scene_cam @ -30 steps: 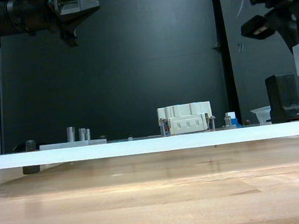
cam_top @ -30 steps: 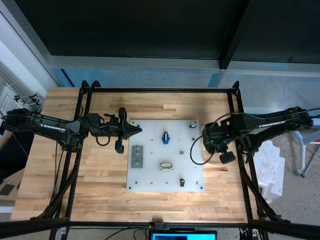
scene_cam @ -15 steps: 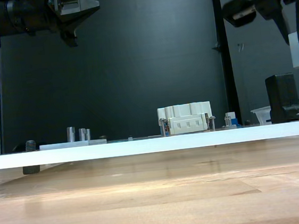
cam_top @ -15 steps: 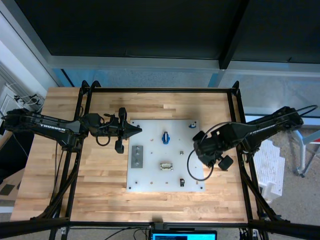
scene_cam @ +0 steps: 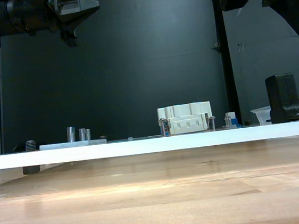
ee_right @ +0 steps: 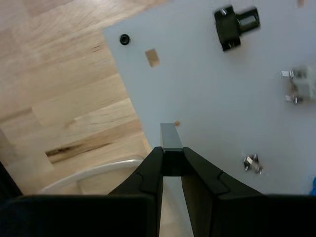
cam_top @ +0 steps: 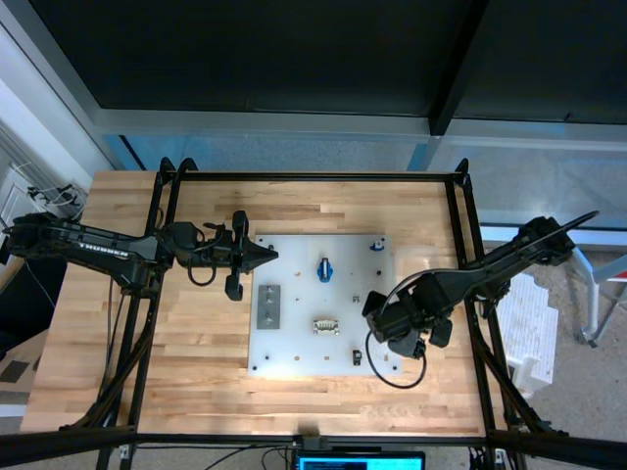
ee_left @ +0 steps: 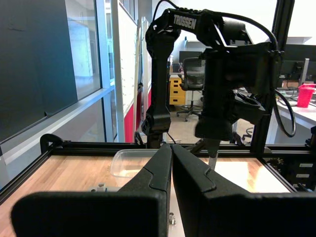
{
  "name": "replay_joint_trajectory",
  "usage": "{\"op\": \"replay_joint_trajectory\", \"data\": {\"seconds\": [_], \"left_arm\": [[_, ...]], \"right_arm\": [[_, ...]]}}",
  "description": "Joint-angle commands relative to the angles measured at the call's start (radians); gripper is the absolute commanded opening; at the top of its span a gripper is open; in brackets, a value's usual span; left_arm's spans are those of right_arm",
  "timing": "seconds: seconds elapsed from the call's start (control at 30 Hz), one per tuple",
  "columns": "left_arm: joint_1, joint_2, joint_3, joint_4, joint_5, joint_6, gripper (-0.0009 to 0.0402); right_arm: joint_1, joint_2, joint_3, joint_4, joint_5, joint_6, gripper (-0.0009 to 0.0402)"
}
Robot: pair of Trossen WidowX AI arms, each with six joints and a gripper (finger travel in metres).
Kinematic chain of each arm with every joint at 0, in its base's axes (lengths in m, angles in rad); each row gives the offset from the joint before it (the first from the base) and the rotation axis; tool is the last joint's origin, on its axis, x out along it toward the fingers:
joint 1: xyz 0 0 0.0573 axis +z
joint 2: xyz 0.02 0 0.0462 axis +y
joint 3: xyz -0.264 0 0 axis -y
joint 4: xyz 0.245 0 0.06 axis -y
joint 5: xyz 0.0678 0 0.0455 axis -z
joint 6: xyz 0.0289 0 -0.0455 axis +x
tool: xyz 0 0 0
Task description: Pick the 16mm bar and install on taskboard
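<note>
Right pincer (ee_right: 171, 155) shifted nearer over taskboard (ee_right: 222, 98), gripping dull-grey 16mm bar (ee_right: 170, 137) | left pincer (ee_left: 171, 148) closed above taskboard's left edge

Left gripper (cam_top: 269, 255) closed, raised at left, right gripper (ee_right: 172, 157) pointing down mid-right, pinching the 16mm bar (ee_right: 170, 137)

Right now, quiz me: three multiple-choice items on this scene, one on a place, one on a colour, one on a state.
1. The right pincer hangs over: A the taskboard, right side B the grey block C the tray.
2. The knob is: A red B blue C yellow.
3. The left pincer, raised near the board's far left corner, is: A open B shut, empty C gripping a bar.
A, white plate lies beneath its 16mm bar; B, blue from above; B, closed on nothing.
</note>
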Motion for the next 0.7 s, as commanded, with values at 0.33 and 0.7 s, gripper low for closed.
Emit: {"op": "replay_joint_trajectory", "data": {"seconds": [0.33, 0.7], "left_arm": [[0.0, 0.0, 0.0, 0.0, 0.0, 0.0, 0.0], [0.0, 0.0, 0.0, 0.0, 0.0, 0.0, 0.0]], "right_arm": [[0.083, 0.062, -0.001, 0.073, -0.005, -0.06, 0.0], [0.118, 0.111, 0.006, 0.116, -0.037, -0.112, 0.0]]}}
